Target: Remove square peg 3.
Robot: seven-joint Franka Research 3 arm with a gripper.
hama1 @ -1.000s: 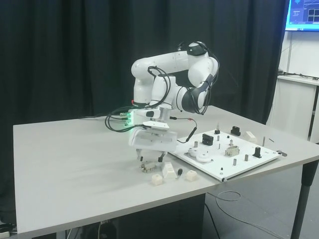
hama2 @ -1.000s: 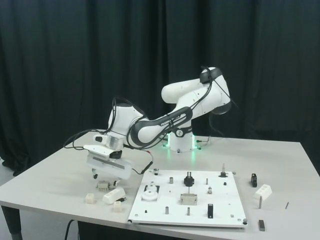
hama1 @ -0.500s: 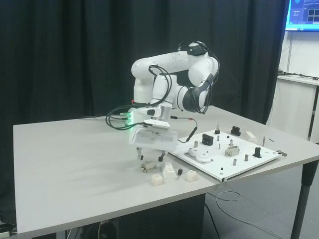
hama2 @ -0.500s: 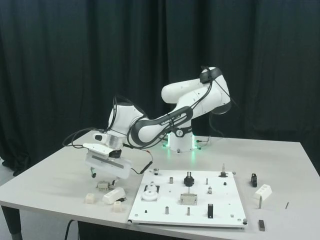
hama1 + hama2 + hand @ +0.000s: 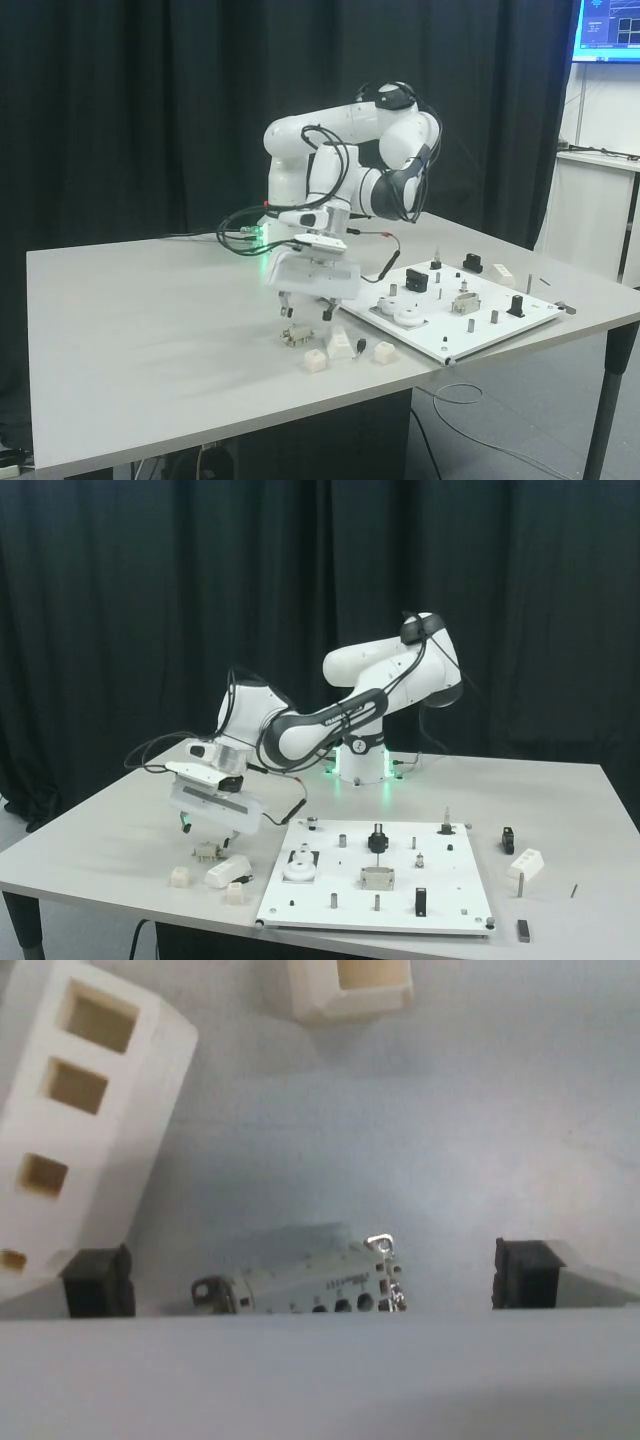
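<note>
My gripper [image 5: 305,306] [image 5: 207,832] hangs open over the grey table, left of the white board [image 5: 440,325] [image 5: 450,880]. In the wrist view the gripper [image 5: 308,1276] has its black fingertips [image 5: 95,1280] wide apart and nothing between them. A small metal connector [image 5: 300,1285] [image 5: 293,336] [image 5: 207,852] lies on the table right below, untouched. Several small grey pegs, such as one [image 5: 394,290] [image 5: 343,839], stand upright on the board; I cannot tell which is square peg 3.
A white block with square holes [image 5: 90,1110] [image 5: 338,342] [image 5: 228,871] and two small white cubes [image 5: 314,361] [image 5: 383,352] lie beside the connector, near the table's front edge. Right of the board lie a white block [image 5: 526,862] and small black and grey parts [image 5: 520,883].
The gripper has risen a little above the connector and drifted slightly toward the board. The loose parts have not moved.
</note>
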